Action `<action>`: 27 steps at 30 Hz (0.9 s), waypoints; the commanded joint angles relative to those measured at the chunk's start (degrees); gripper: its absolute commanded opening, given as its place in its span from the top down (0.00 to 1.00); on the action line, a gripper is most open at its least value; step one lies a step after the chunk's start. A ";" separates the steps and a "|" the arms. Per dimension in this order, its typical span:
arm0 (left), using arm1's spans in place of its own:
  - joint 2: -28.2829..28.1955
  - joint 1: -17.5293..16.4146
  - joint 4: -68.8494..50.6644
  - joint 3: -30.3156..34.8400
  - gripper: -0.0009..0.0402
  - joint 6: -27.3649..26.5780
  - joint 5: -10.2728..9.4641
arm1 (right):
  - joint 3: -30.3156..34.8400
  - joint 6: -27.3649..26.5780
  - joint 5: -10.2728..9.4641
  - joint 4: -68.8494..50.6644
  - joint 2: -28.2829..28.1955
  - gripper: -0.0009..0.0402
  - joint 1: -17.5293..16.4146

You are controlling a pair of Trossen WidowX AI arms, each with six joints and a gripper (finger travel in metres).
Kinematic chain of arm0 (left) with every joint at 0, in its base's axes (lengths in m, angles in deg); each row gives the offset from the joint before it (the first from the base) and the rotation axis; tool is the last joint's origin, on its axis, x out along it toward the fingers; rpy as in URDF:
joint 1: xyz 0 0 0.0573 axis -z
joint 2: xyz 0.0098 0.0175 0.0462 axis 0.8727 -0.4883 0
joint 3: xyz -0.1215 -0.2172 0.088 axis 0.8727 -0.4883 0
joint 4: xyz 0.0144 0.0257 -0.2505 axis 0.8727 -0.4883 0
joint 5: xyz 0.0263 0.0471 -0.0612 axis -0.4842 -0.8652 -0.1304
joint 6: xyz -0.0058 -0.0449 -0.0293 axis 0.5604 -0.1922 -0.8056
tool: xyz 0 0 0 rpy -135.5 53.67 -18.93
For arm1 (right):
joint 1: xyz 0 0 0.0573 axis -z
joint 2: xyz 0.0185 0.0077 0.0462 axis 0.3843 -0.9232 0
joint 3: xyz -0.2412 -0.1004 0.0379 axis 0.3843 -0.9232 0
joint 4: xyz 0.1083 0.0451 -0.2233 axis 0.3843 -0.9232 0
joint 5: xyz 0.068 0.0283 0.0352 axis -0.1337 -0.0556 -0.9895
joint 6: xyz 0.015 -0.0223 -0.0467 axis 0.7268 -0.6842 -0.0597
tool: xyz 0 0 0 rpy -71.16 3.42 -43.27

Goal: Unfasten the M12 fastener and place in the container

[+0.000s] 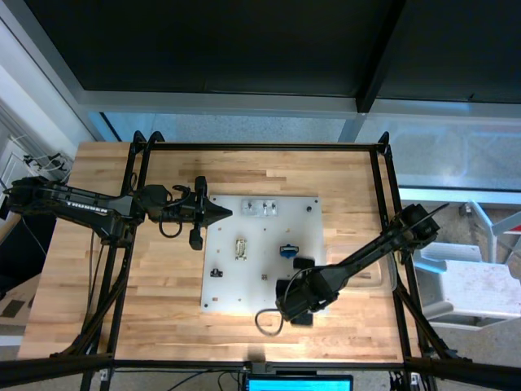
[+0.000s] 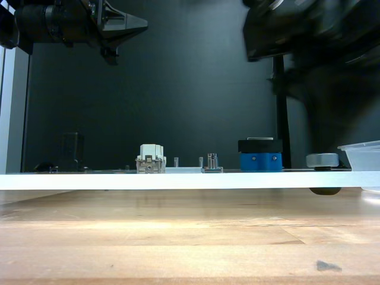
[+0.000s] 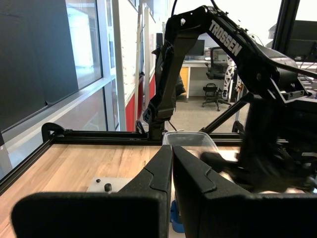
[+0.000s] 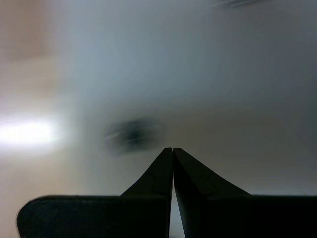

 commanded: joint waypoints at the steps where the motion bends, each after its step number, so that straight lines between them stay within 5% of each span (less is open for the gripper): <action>1: -0.02 -0.02 0.02 0.02 0.98 0.00 0.00 | 1.81 0.94 6.27 -2.71 0.20 0.98 -0.04; 8: 0.02 0.00 0.13 0.02 0.98 0.00 0.00 | 2.32 0.96 2.71 -2.69 0.33 0.98 -0.04; 19: -0.02 0.00 -0.02 0.02 0.98 0.00 0.00 | 4.46 1.55 -19.04 0.57 0.33 0.98 -0.68; 27: -0.02 0.00 0.02 0.02 0.98 0.00 0.00 | 3.72 0.44 -20.68 2.25 -1.27 0.98 -0.68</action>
